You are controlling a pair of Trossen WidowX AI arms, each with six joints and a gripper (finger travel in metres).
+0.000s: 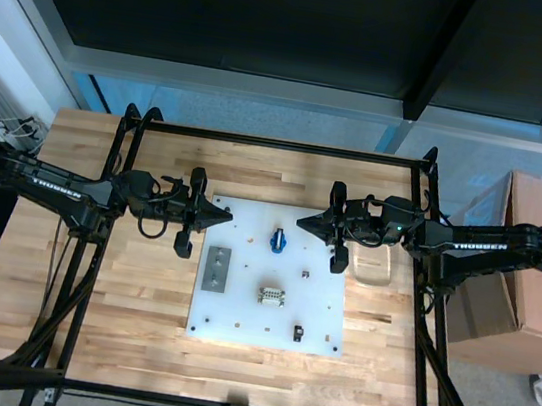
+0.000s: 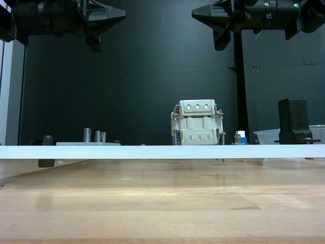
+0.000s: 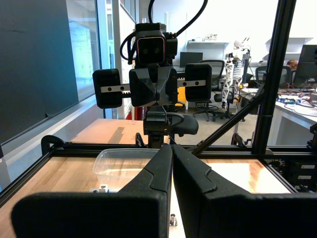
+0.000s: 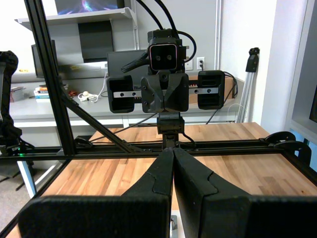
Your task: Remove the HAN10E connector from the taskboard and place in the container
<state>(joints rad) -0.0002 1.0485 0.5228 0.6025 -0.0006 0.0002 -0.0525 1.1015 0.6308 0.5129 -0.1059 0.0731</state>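
Taskboard [image 1: 235,314], HAN10E connector [image 1: 272,295] seated, tools [image 1: 227,217] [image 1: 301,221] above

Bright, even light; low view's near table [image 2: 162,218] is blurred.

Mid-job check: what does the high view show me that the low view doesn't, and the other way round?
High view only: the layout, the beige HAN10E connector near the middle of the white taskboard, the clear plastic container beside its right edge. Low view only: the connector standing upright in its seat, the left gripper and right gripper high above it. Both: connector, container, and two shut, empty grippers facing each other.
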